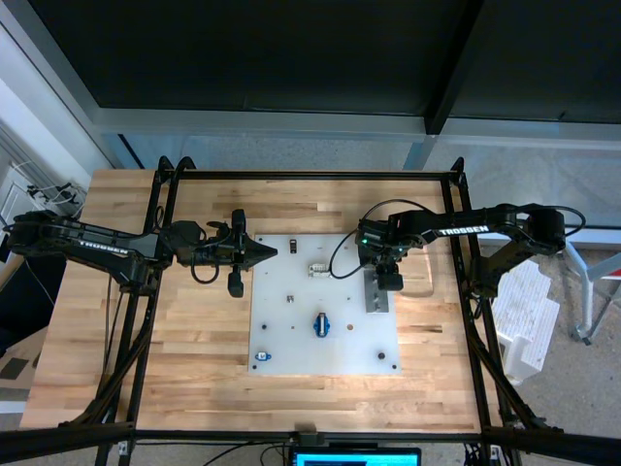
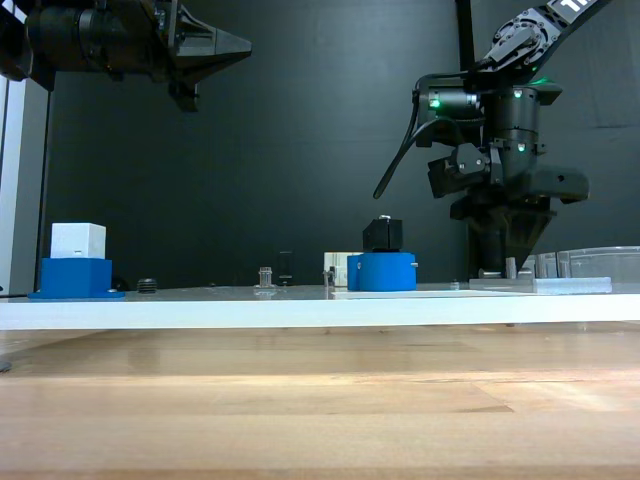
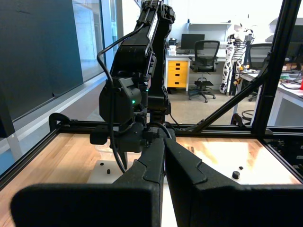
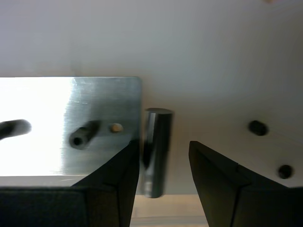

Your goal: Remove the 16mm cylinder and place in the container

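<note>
16mm cylinder (image 4: 157, 142) is still on the board side, not in the container. It sits tight against the edge of the metal block (image 4: 71, 123), over the white board (image 1: 291, 330). It appears upright, dark grey, round end face showing.

Right gripper (image 4: 162, 149) is down over it, released. Its fingers (image 4: 118, 189) straddle the cylinder with a gap on the outer side. Can't tell whether the block-side finger touches it.

Container (image 2: 600, 262) sits just past the board's right edge, near the right gripper on its outer side. The walls are clear and nothing inside can be made out from table height.

Left gripper (image 1: 267, 251) is clenched, nothing in it. It hangs high over the board's left edge, pointing inward, well apart from the block.

Blue knob (image 1: 321, 325) stands mid-board, separate from all this.
</note>
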